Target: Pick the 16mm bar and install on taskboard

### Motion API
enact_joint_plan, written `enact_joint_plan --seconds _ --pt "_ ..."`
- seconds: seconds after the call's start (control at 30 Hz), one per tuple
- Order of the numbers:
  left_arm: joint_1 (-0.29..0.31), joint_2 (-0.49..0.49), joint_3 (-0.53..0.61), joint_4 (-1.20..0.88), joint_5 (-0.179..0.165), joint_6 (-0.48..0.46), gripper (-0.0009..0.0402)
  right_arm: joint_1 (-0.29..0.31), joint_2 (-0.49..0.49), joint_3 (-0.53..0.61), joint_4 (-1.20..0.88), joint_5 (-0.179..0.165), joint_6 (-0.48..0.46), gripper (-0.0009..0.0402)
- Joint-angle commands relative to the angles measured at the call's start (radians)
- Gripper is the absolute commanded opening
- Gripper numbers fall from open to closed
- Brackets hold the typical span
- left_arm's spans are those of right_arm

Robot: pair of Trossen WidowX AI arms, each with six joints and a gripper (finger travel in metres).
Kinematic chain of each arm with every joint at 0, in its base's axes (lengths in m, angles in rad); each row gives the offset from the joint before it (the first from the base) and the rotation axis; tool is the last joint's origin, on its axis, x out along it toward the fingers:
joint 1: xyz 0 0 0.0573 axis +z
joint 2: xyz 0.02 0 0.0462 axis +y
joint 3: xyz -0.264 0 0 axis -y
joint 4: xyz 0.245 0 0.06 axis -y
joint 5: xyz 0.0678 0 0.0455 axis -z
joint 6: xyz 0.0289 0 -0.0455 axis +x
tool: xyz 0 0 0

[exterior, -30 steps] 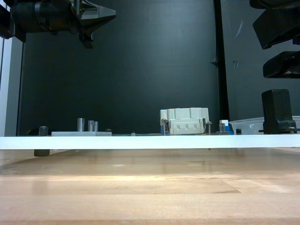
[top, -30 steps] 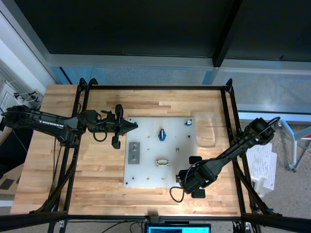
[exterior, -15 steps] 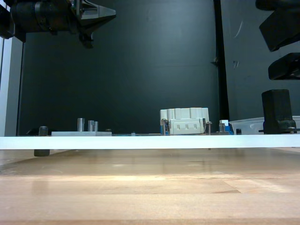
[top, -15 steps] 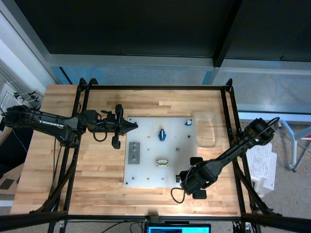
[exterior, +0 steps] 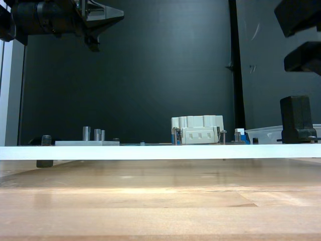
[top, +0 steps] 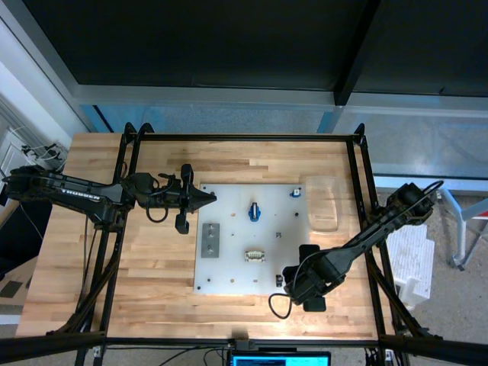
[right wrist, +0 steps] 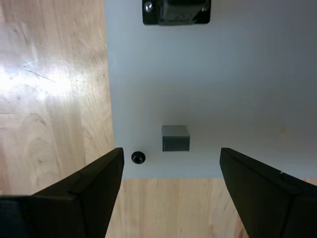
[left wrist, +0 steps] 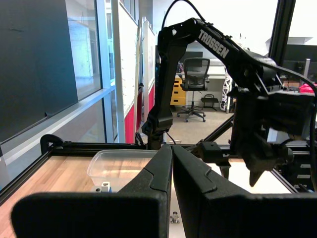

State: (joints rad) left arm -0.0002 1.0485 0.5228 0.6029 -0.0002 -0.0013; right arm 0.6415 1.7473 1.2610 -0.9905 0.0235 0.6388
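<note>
Right gripper (right wrist: 171,158) is held above the near-right corner of the taskboard (right wrist: 237,99), pointed straight down, spread wide, nothing gripped. In the low view it is seen well clear of the board surface. The 16mm bar (right wrist: 175,138) is found directly beneath, on the white plate just inside the corner, roughly midway between the two fingers (right wrist: 84,193) — apart from both. A small black fastener (right wrist: 138,157) is seen just beside the bar, toward the board edge. The small black component (right wrist: 176,11) sits further along that edge, well apart. From above the bar's outline is read as nearly square, so whether it stands on end or lies flat cannot be told; long axis left undecided. The closing line of the fingers is judged to pass close to the bar, so a plain descent is likely called for, with little sideways correction.

Left gripper (top: 204,198) is held over the board's far-left corner, pressed closed, empty — well apart from the bar. The right arm is clearly the nearer one.
</note>
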Motion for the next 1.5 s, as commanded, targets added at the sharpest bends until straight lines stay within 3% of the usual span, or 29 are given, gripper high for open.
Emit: enact_joint_plan --seconds 0.03,0.4,1.13,1.3,1.5 --pt "0.0 0.0 0.0 0.0 0.0 0.0 0.0 0.0 -0.026 0.006 -0.011 0.005 0.003 0.0283" --pt "0.0 0.0 0.0 0.0 0.0 0.0 0.0 0.0 -0.116 0.006 -0.061 0.011 0.004 0.0283" --pt "0.0 0.0 0.0 0.0 0.0 0.0 0.0 -0.003 -0.119 0.006 -0.061 0.012 -0.002 0.0283" --pt "0.0 0.0 0.0 0.0 0.0 0.0 0.0 -0.053 -0.132 0.005 -0.074 0.022 -0.05 0.0283" --pt "0.0 0.0 0.0 0.0 0.0 0.0 0.0 -0.148 -0.179 0.005 -0.073 0.064 -0.156 0.0283"
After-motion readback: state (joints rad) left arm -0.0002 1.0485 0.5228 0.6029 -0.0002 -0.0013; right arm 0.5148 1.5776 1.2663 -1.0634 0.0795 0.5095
